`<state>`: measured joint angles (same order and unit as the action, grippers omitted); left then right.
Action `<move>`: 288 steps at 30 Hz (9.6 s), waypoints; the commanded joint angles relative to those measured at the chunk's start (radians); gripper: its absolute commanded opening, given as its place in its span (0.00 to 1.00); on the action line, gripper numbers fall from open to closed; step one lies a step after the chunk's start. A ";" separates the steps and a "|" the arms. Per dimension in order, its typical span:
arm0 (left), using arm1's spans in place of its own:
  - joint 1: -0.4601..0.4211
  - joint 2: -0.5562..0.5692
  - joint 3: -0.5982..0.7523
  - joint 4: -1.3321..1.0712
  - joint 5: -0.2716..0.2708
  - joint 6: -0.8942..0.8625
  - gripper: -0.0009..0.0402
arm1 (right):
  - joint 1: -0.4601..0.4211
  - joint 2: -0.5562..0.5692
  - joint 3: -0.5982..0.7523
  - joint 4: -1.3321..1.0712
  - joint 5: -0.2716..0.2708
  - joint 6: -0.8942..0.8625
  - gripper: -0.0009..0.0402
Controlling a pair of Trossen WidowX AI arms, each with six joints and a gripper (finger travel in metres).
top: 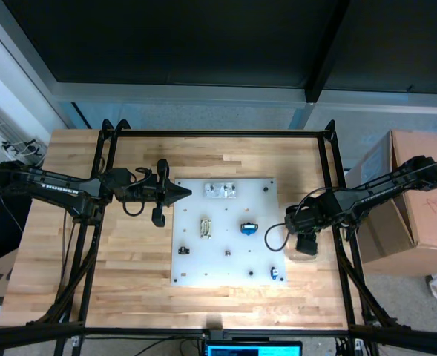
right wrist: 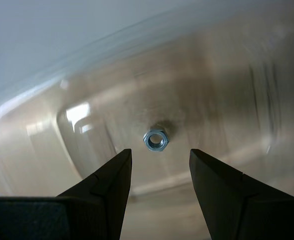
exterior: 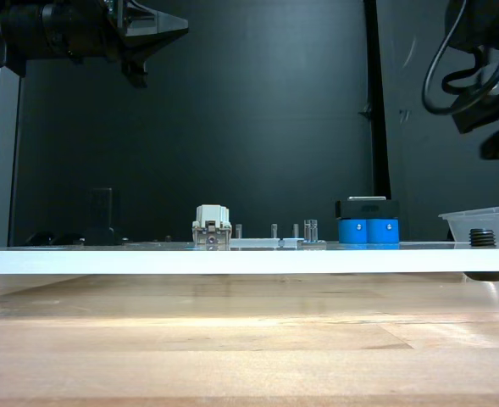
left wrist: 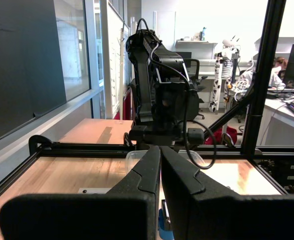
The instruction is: Pick the M12 nut and place it on its threads and fasten
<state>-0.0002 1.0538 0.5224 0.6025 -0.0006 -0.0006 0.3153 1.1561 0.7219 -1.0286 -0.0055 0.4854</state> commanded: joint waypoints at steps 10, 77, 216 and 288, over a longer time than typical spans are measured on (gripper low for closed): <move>0.000 0.000 0.000 0.000 0.000 0.000 0.02 | 0.006 0.045 0.027 0.002 -0.100 -0.472 0.41; 0.000 0.001 0.000 0.000 0.000 0.000 0.02 | 0.089 0.149 -0.124 0.226 -0.021 -1.332 0.01; 0.000 0.001 0.000 0.000 0.000 0.000 0.02 | 0.063 0.364 0.414 -0.107 -0.043 -1.854 0.16; 0.000 0.001 0.000 0.000 0.000 0.000 0.02 | 0.164 0.913 0.876 -0.039 -0.044 -1.794 0.17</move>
<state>-0.0002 1.0550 0.5228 0.6025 -0.0002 -0.0006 0.4797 2.0693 1.6035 -1.0676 -0.0486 -1.3178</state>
